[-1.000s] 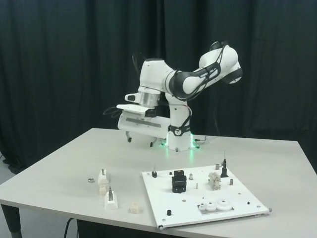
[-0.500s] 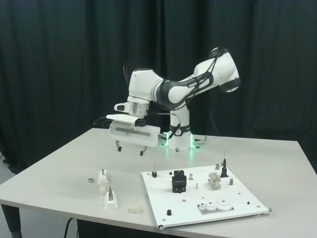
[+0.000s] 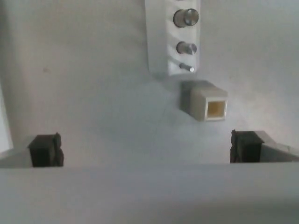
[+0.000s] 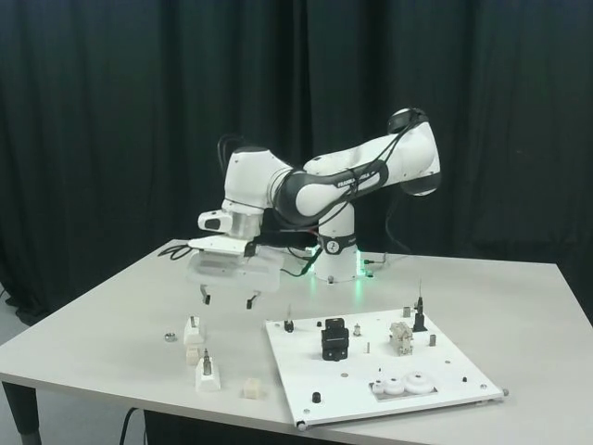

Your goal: Pick round peg 1.

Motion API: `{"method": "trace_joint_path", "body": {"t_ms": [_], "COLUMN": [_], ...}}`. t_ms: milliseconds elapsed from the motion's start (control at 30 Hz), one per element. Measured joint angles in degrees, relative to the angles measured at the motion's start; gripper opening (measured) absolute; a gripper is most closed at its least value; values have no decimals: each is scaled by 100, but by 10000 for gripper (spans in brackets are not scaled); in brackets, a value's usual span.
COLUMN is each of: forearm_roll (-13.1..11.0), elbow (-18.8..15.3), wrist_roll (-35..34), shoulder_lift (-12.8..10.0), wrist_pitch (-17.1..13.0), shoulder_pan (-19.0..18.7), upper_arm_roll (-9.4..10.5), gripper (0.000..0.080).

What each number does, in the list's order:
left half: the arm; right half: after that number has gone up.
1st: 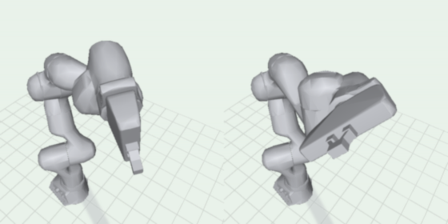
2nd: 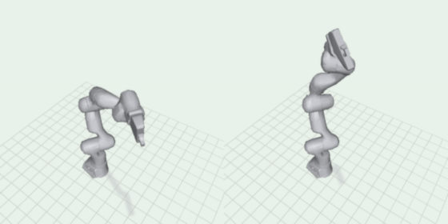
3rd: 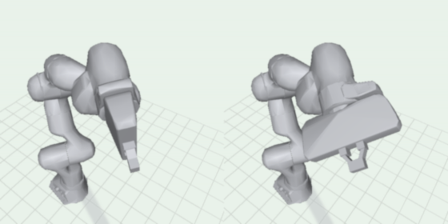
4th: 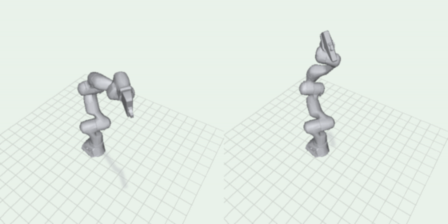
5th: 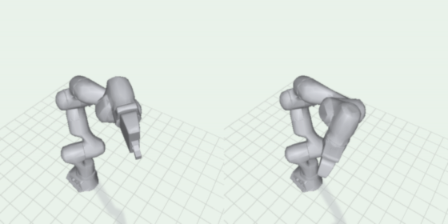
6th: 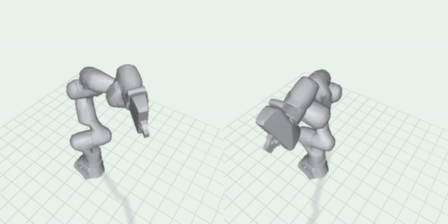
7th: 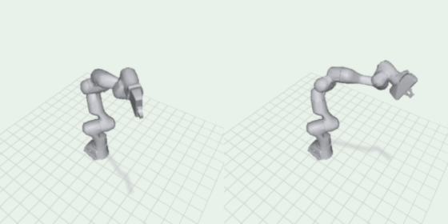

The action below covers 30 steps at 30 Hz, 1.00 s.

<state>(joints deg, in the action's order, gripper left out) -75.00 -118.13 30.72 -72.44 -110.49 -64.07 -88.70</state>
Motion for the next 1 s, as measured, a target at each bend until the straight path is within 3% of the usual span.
{"method": "trace_joint_path", "body": {"t_ms": [267,1000], "forearm_roll": [-190,-197], "elbow": [296,1357], "wrist_roll": [-12,239], "shoulder_lift": [1,-153], "wrist_pitch": [51,445], "shoulder_pan": [404,1502], "upper_arm_roll": [221,547], "gripper": [800,800]}}
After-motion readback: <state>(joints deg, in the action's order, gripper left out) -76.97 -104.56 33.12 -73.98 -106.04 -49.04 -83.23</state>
